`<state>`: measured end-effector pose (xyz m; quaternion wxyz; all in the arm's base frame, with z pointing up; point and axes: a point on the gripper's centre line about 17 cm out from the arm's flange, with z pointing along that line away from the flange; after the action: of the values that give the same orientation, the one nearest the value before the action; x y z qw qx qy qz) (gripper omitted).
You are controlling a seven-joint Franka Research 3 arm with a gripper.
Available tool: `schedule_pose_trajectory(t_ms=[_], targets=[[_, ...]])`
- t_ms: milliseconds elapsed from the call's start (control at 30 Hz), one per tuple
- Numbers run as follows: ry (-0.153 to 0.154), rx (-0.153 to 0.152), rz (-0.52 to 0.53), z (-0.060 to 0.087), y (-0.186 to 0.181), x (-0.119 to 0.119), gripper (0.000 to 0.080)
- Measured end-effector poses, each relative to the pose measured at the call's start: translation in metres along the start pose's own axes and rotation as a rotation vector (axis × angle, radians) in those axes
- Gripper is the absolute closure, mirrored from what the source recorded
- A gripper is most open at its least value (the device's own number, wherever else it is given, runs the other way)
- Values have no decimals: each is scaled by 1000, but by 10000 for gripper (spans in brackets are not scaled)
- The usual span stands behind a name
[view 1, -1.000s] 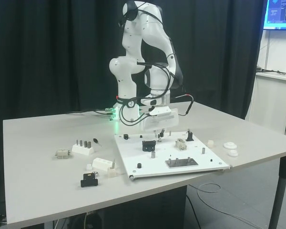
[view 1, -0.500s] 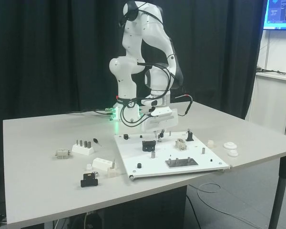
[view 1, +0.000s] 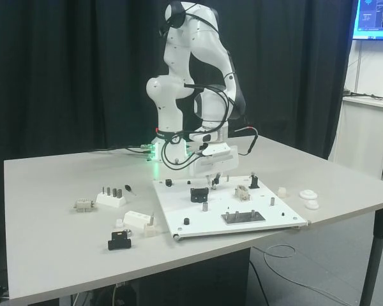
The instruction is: Insert BNC.
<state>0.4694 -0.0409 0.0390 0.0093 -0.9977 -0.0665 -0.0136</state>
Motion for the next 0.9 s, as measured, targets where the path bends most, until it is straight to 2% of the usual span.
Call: schedule_pose_trajectory(t_ms=[633,900], targets=[[0,2,9,1,0,0,682],[7,19,82,2,0,0,682]])
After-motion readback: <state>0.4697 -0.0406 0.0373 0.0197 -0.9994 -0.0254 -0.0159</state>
